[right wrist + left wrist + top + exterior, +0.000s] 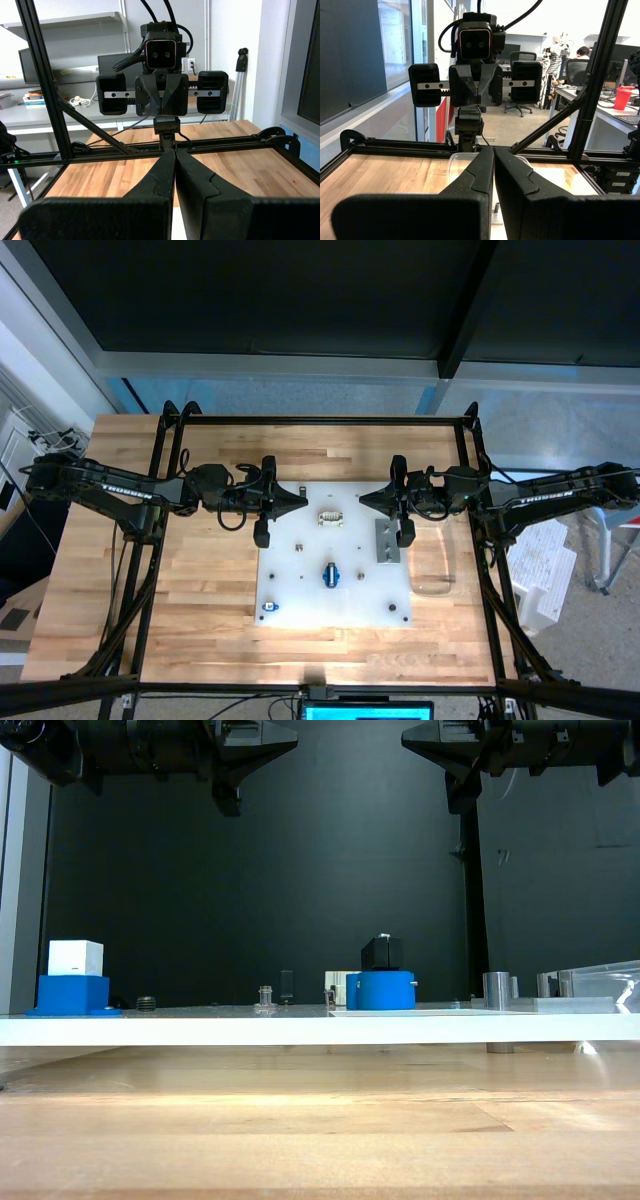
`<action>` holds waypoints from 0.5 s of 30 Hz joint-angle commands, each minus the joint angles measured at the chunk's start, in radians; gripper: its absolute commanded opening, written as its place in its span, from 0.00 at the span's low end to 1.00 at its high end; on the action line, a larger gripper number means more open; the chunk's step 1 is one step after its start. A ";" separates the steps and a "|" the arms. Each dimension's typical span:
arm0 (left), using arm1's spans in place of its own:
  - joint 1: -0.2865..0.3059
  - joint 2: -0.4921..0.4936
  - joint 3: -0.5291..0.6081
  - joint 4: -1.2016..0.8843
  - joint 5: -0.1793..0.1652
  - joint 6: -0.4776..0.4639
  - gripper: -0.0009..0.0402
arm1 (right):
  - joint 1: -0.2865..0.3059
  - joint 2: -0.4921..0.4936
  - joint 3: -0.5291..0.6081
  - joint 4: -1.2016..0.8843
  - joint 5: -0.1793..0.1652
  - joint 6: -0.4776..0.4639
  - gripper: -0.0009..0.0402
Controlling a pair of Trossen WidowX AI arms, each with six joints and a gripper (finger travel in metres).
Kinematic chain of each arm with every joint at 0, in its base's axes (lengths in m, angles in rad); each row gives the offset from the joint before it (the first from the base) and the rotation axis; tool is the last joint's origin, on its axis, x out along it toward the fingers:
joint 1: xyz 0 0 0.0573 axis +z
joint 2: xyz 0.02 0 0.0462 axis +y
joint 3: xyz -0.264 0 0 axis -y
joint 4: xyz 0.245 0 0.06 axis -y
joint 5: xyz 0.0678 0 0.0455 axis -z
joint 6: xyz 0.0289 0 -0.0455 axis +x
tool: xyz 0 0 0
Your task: Pick the 16mm cylinder and install on the taskboard
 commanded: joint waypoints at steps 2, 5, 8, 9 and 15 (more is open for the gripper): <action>0.000 0.000 0.000 0.000 0.000 0.000 0.02 | 0.000 0.000 0.000 0.000 0.000 0.000 0.02; 0.000 0.000 0.000 0.000 0.000 0.000 0.02 | 0.000 0.000 0.000 0.000 0.000 0.000 0.02; 0.000 0.000 0.000 0.000 0.000 0.000 0.02 | 0.000 0.000 0.000 0.000 0.000 0.000 0.02; 0.000 0.000 0.000 0.000 0.000 0.000 0.02 | 0.000 0.000 0.000 0.000 0.000 0.000 0.02; 0.000 0.000 0.000 0.000 0.000 0.000 0.02 | 0.000 0.000 0.000 0.000 0.000 0.000 0.02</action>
